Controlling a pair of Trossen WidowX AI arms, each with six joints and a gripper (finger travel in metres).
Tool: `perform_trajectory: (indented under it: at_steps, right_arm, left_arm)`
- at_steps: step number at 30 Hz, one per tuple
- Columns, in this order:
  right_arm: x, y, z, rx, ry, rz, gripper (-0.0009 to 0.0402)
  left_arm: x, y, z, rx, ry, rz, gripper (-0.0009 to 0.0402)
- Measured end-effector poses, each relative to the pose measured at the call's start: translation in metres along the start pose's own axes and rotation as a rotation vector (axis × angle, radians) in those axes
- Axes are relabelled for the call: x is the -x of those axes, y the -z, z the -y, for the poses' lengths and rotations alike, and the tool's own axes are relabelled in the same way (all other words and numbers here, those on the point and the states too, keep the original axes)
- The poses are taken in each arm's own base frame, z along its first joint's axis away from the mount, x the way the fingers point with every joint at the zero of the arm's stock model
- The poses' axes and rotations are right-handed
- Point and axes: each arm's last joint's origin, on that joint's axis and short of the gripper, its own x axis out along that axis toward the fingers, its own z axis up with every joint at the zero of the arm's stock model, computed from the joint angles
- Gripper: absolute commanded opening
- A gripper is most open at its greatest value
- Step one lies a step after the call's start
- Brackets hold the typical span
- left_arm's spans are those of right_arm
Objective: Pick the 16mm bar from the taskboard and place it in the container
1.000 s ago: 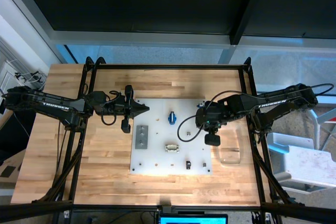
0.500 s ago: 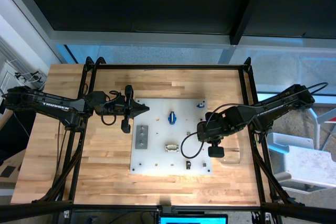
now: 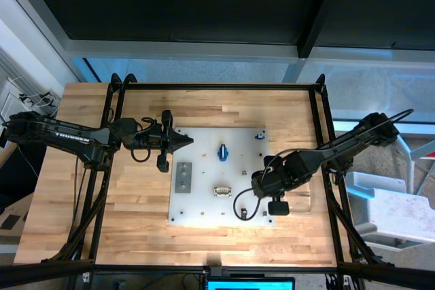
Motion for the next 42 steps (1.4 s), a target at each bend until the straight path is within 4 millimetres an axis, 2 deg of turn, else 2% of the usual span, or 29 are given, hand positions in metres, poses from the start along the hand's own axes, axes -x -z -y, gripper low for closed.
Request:
perform_trajectory:
  at_steps: [18,23,27,37,42]
  right_arm:
    - [-0.014,-0.005,-0.039,-0.007,0.02,-0.035,0.0]
    - [-0.019,-0.003,-0.045,-0.014,0.026,-0.051,0.0015]
    - [-0.023,-0.001,-0.05,-0.018,0.048,-0.05,0.0052]
    - [-0.026,-0.002,-0.054,-0.026,0.041,-0.04,0.0187]
    - [-0.027,-0.002,-0.055,-0.025,0.036,-0.034,0.0237]
  left_arm:
    - [0.0,0.0,0.0,0.0,0.0,0.0,0.0]
    - [0.0,0.0,0.0,0.0,0.0,0.0,0.0]
    - [0.0,0.0,0.0,0.0,0.0,0.0,0.0]
    - [0.0,0.0,0.0,0.0,0.0,0.0,0.0]
    - [0.0,0.0,0.0,0.0,0.0,0.0,0.0]
